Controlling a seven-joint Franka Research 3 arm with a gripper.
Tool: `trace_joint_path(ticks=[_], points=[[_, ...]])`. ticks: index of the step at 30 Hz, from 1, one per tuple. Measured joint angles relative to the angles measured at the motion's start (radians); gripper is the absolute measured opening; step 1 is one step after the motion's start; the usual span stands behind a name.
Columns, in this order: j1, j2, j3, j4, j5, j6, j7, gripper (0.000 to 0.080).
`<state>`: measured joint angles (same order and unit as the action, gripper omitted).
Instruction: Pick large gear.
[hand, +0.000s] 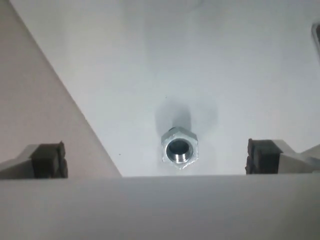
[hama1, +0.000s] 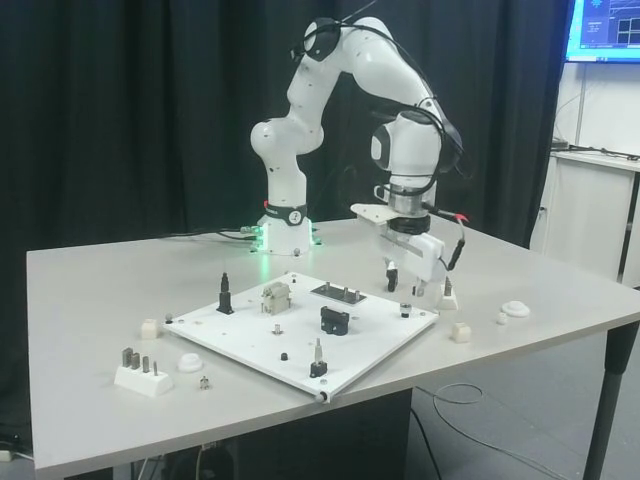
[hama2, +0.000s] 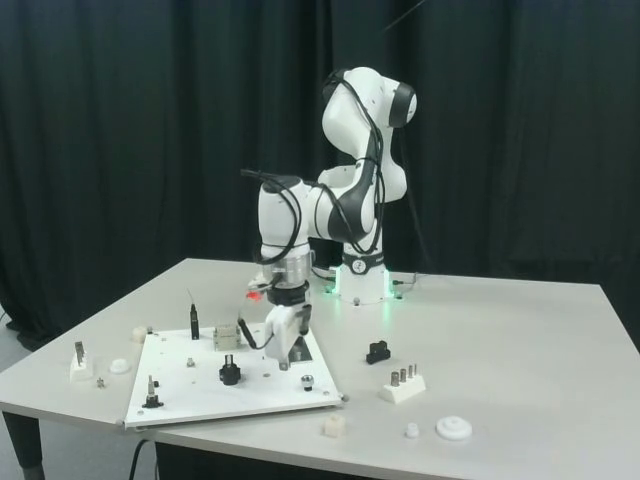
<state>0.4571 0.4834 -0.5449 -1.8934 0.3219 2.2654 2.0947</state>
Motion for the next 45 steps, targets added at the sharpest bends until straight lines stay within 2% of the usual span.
trace_joint_path(ticks=[14, 18, 22, 25, 28, 38, 45], points=[[-0.001, -0.022, 0.001, 0.001, -0.059, 0.0, -0.142, 0.08], [-0.001, -0.024, 0.006, 0.003, -0.065, 0.0, -0.234, 0.08], [-0.001, -0.024, 0.016, 0.011, -0.066, 0.0, -0.385, 0.08], [-0.001, -0.024, 0.027, 0.018, -0.066, 0.0, -0.534, 0.08], [-0.001, -0.024, 0.041, 0.027, -0.066, 0.0, -0.63, 0.08], [0.002, -0.021, 0.105, 0.073, -0.066, 0.002, -0.746, 0.08], [0.007, 0.0, 0.155, 0.129, -0.066, 0.002, -0.825, 0.08]])
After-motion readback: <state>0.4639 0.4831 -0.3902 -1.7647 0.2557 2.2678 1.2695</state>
